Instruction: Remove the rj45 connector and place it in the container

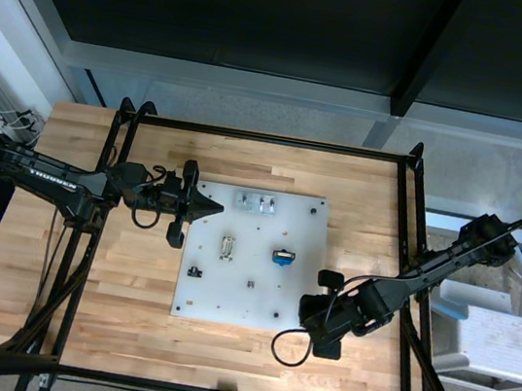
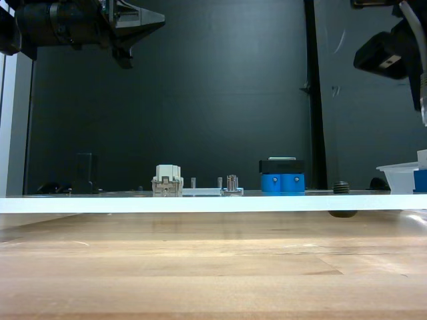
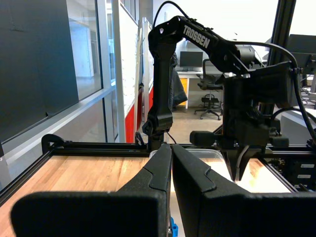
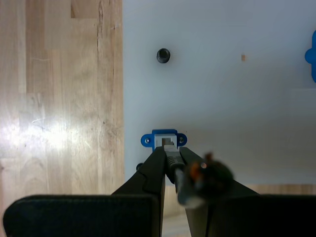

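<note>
Down at the near-right corner of the white board (image 1: 237,290) we find the right gripper (image 4: 171,153), pointing straight down, its 2 fingers clamped on the rj45 connector (image 4: 168,144). The connector's front end sits right at the mouth of the blue socket (image 4: 164,133), which is mounted on the board close to its edge. How deep the plug sits in there, I cannot tell. A black screw (image 4: 163,55) stands on the bare board beyond the socket.

Over to the container (image 2: 399,175): the clear tub shows at the far right of the low view, close by the right arm's working spot. Whether it rests on the board or just off it on the counter (image 1: 130,284), I cannot tell. The connector is not in it.

Now the left gripper (image 3: 172,148). It hangs high above the far-left edge of the board, its 2 fingers pressed together with nothing between them, well apart from the socket.

Across the middle of the board stand 2 other fixtures, a blue block with a black top (image 2: 281,181) and, to its left, a pale grey connector housing (image 2: 167,180).
</note>
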